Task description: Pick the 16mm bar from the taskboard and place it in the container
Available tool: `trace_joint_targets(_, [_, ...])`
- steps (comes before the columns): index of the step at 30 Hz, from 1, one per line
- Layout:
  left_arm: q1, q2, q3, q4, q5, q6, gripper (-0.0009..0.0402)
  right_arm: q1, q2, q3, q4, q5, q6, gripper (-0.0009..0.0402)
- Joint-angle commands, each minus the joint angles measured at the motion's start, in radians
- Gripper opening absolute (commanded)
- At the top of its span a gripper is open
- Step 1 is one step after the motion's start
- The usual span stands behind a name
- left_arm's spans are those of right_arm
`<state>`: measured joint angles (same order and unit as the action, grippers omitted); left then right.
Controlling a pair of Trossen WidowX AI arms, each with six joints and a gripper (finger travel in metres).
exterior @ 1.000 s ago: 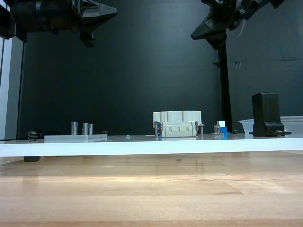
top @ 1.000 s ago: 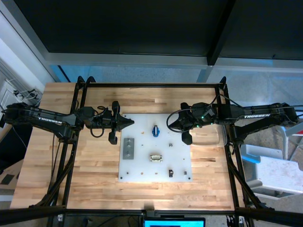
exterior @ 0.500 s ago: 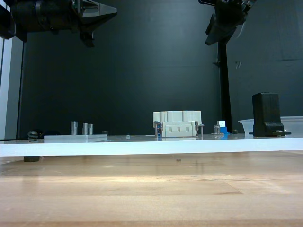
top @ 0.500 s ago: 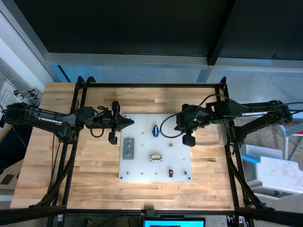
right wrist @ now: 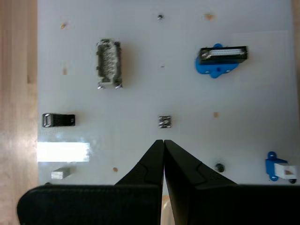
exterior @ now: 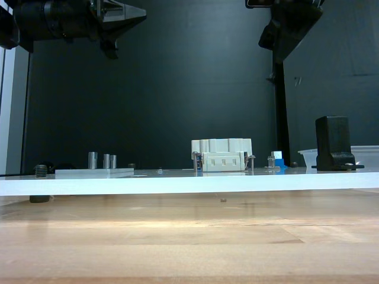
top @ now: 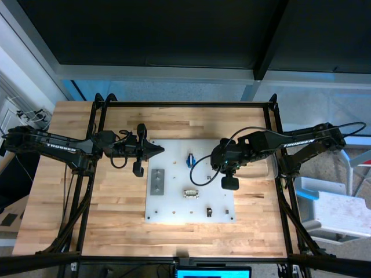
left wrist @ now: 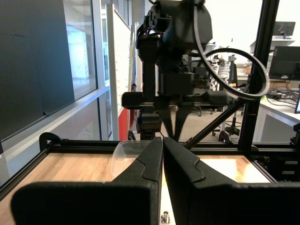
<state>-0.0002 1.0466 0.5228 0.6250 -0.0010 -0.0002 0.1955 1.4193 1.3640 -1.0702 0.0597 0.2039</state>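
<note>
The bar (exterior: 107, 160) stands among the short metal pegs set upright in the grey block (top: 157, 180) on the left part of the white board (top: 174, 204); we cannot tell which peg is the 16mm one. Nothing touches the pegs. We see the left gripper (top: 157, 150) held high over the board's far left corner, pointing inward, its fingers (left wrist: 151, 159) pressed together and holding nothing. The right gripper (right wrist: 163, 141) hangs over the right half of the board, pointing straight down, well above the surface. Its fingers are pressed together too, also with nothing in them. Below it we see a small square fitting (right wrist: 164, 121), with the blue knob (right wrist: 220, 59) and the silver connector (right wrist: 108, 64) farther off. The clear tub (exterior: 364, 156) sits on the table just beside the board's right edge.
</note>
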Motion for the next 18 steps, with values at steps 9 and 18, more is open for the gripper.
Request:
trace_joint_targets(9, [0.000, 0.000, 0.000, 0.000, 0.000, 0.000, 0.0000, 0.085, 0.043, 0.000, -0.085, 0.000, 0.088, 0.0000])
trace_joint_targets(18, [0.000, 0.000, 0.000, 0.000, 0.000, 0.000, 0.0000, 0.148, 0.076, 0.000, -0.100, -0.001, 0.158, 0.0000])
